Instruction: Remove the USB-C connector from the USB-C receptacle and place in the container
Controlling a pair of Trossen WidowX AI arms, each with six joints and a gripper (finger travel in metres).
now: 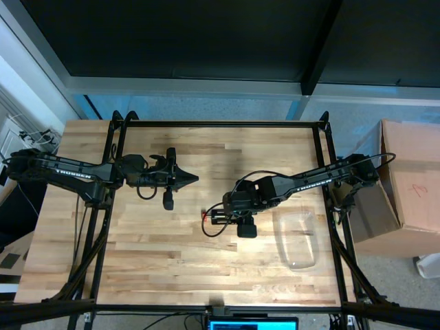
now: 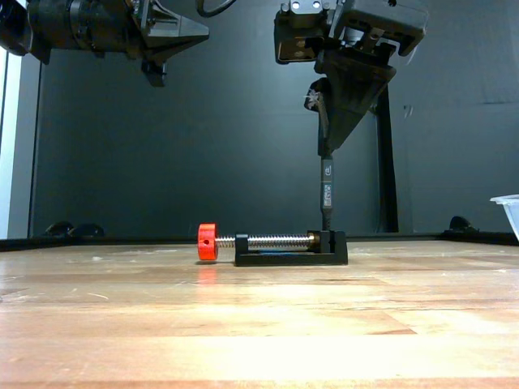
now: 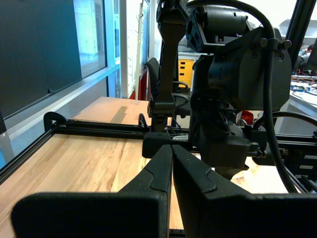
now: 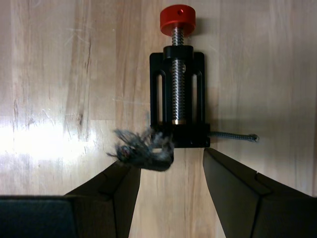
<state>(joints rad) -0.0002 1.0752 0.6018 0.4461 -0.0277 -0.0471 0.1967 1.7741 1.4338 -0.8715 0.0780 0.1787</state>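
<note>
**Plug seated, right gripper poised open over it**

Nearest the counter's (image 1: 137, 240) near edge, toward the right side, lies the clear container (image 1: 280, 237). It is prob. parked there so the drop-off is a short swing for the right arm.

Farther in, approx. mid-counter, sits a small black vise (image 2: 292, 258) w/ a red knob (image 2: 208, 241). It clamps the USB-C receptacle (image 2: 328, 237), likely so nothing lifts when the plug is pulled. The USB-C connector (image 2: 327, 194) is seated in it and stands vert.: a slim dark body w/ a pale marking on its side. A dark fuzzy shape in the right wrist view is prob. its top end. A thin braided cable (image 4: 233, 136) runs out from the vise along the wood.

The right gripper (image 2: 327, 151) points straight down over the plug, which suits a straight upward pull. Its fingers (image 4: 233, 188) are spread apart, gripping nothing. Can't tell whether the tips flank the plug or stop just above it. The fuzzy shape lies nearer one finger, so prob. not centred.

Farthest back, toward the left edge, the left gripper (image 1: 189, 179) hangs high above the counter, pointing inward. Its fingers (image 3: 158, 168) are pressed together w/ nothing between, prob. just kept out of the way.
</note>
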